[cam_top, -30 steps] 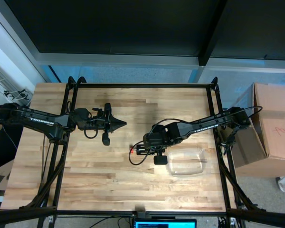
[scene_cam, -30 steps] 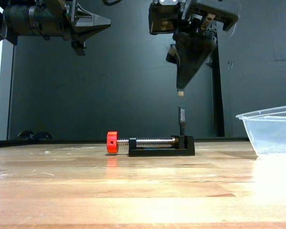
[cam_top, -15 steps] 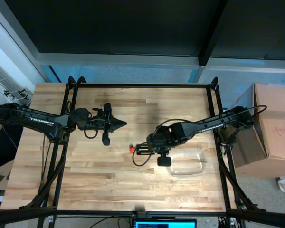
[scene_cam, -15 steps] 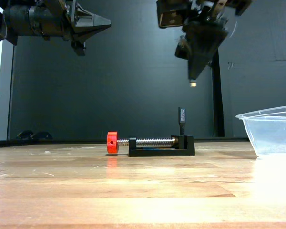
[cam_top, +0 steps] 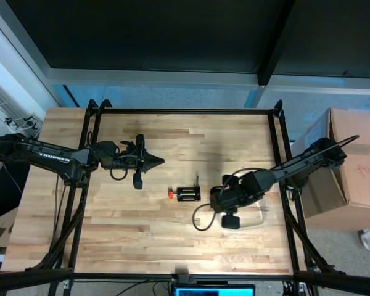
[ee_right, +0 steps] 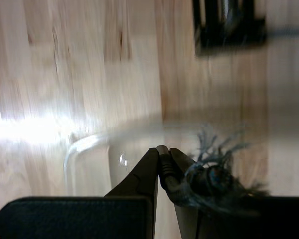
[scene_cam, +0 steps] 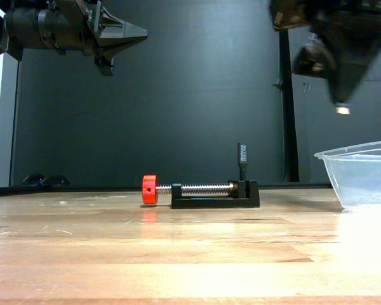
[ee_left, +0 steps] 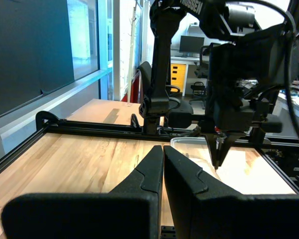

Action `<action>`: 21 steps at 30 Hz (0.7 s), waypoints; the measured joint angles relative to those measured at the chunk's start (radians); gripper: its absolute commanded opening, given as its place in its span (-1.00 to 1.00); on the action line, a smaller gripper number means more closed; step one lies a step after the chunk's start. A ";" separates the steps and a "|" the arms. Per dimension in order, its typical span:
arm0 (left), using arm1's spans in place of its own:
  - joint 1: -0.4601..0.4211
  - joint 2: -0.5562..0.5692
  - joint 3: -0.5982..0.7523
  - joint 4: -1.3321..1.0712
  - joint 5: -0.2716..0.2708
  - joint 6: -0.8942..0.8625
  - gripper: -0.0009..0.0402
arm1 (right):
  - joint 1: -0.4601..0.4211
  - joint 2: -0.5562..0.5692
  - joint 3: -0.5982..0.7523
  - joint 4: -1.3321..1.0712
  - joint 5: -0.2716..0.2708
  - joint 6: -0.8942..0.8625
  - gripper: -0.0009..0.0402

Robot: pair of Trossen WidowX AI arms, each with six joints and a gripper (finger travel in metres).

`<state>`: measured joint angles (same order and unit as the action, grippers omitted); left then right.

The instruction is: Remove the USB-C connector from the USB-C receptacle and place in the container

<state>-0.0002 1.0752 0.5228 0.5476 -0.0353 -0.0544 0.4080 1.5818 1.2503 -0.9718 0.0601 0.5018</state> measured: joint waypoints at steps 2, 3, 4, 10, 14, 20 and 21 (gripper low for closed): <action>0.000 0.000 0.000 0.000 0.000 0.000 -0.96 | 0.017 -0.029 -0.047 0.007 0.000 0.039 -0.96; 0.000 0.000 0.000 0.000 0.000 0.000 -0.96 | 0.026 -0.043 -0.073 0.007 0.000 0.057 -0.96; 0.000 0.000 0.000 0.000 0.000 0.000 -0.96 | 0.035 -0.058 -0.100 0.008 0.000 0.077 -0.96; 0.000 0.000 0.000 0.000 0.000 0.000 -0.96 | 0.087 -0.132 -0.238 0.011 -0.007 0.193 -0.86; 0.000 0.000 0.000 0.000 0.000 0.000 -0.96 | 0.114 -0.157 -0.287 0.011 -0.010 0.230 -0.67; 0.000 0.000 0.000 0.000 0.000 0.000 -0.96 | 0.122 -0.162 -0.301 0.013 -0.010 0.241 -0.29; 0.000 0.000 0.000 0.000 0.000 0.000 -0.96 | 0.122 -0.162 -0.301 0.012 -0.010 0.243 -0.23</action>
